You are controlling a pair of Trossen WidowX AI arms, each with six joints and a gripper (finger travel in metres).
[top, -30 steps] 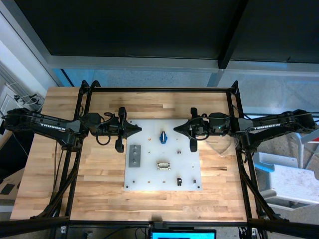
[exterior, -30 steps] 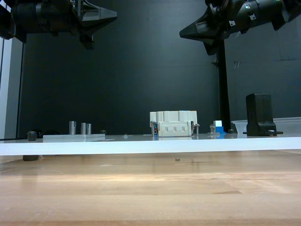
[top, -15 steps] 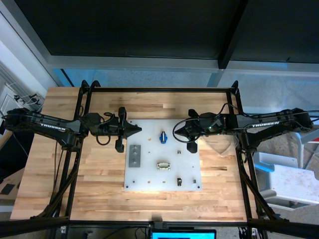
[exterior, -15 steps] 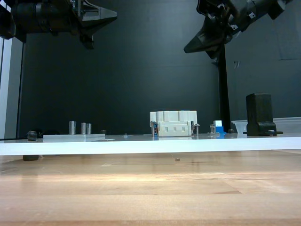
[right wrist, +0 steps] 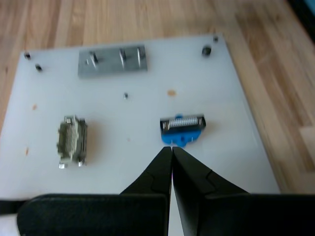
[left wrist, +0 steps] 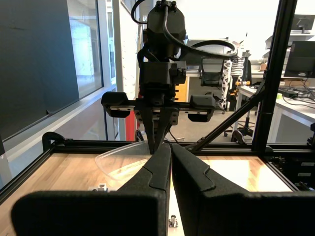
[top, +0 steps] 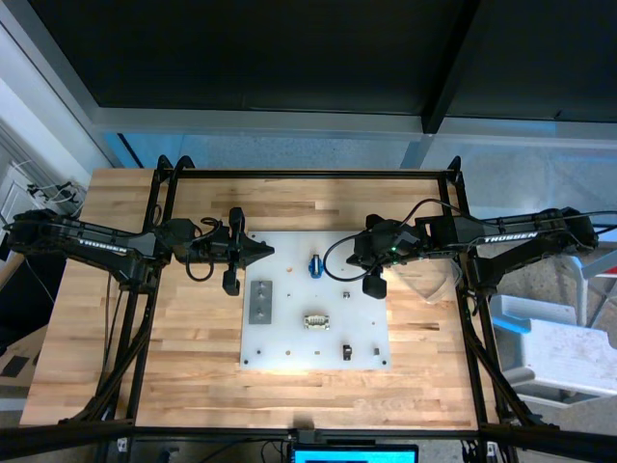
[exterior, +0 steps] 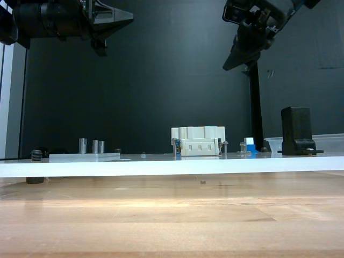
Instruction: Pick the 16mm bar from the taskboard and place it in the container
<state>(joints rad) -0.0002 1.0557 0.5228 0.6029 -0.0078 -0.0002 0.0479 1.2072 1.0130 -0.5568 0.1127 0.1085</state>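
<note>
The white taskboard [top: 289,342] lies mid-table. Its grey block [top: 260,301] holds three upright metal bars [exterior: 83,145]; I cannot tell which one is the 16mm bar. The block [right wrist: 112,62] and its bars also show in the right wrist view. The clear container [top: 424,280] sits just off the board's right edge. My right gripper [top: 354,258] hangs shut and empty, high above the board's far right part and tilted down, its tip [right wrist: 171,147] over the blue knob [right wrist: 182,129]. My left gripper [top: 270,251] is shut and empty, level above the board's far left corner.
A grey-white connector [top: 315,320] and a black fitting [top: 347,350] stand on the board's near half. In the low view the fitting [exterior: 296,131] rises in front of the container [exterior: 322,141]. A black frame [top: 308,175] rims the table.
My right gripper has pitched from level to pointing down at the board, and its tip has pulled slightly right. The left arm has not moved.
</note>
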